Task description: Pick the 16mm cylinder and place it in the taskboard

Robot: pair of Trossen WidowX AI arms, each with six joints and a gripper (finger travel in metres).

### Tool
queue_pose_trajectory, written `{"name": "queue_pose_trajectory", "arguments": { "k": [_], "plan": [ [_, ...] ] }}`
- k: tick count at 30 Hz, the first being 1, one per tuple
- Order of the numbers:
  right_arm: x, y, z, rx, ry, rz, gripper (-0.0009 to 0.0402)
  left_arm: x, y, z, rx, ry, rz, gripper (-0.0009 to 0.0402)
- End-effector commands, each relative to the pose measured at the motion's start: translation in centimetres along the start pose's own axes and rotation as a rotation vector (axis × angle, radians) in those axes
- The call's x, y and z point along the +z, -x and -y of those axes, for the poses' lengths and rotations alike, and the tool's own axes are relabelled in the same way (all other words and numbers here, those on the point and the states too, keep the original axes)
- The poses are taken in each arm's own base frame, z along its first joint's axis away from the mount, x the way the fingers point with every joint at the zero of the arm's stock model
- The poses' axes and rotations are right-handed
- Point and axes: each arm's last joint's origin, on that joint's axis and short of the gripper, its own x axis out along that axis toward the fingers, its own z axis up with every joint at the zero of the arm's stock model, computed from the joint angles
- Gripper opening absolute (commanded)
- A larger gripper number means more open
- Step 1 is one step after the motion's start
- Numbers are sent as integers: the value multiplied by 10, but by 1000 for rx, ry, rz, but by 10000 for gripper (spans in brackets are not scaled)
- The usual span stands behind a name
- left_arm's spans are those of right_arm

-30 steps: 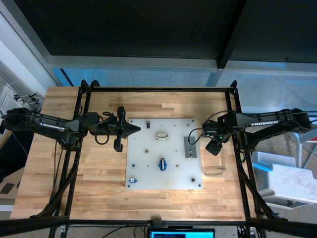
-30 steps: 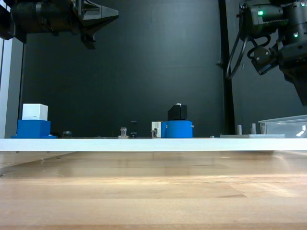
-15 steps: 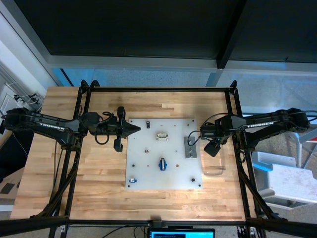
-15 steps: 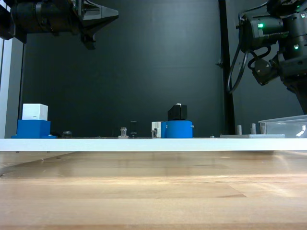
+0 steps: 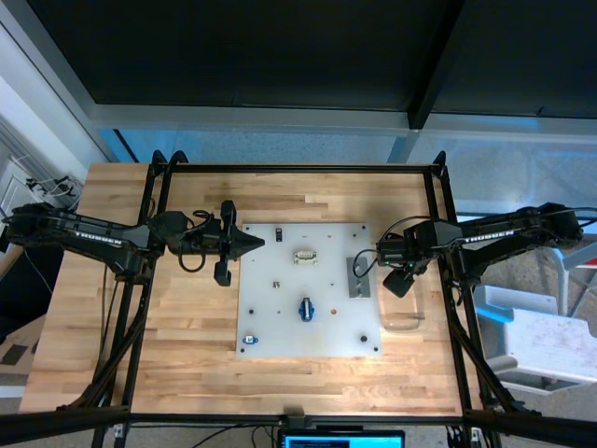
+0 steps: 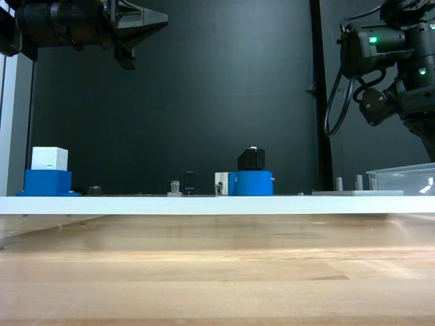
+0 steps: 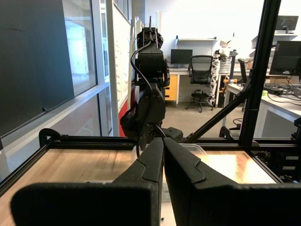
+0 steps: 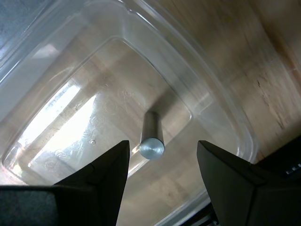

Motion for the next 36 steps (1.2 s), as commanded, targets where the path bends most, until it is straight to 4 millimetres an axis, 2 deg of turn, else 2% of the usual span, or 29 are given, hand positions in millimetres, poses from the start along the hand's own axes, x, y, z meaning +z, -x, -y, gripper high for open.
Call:
{"name": "queue_pose_trajectory", "arguments": {
  "k": [1,7,21,36],
  "plan": [
    [-1,-5,0,16,-4,-9,199,0,0,0,0,0,0,0],
    [-3,-14,0,21,-4,-11,196,0,0,0,0,0,0,0],
    [-4,-24,0,34,-1,3,155,0,0,0,0,0,0,0],
    [-5,-24,0,35,1,4,88,0,0,0,0,0,0,0]
  ]
}}
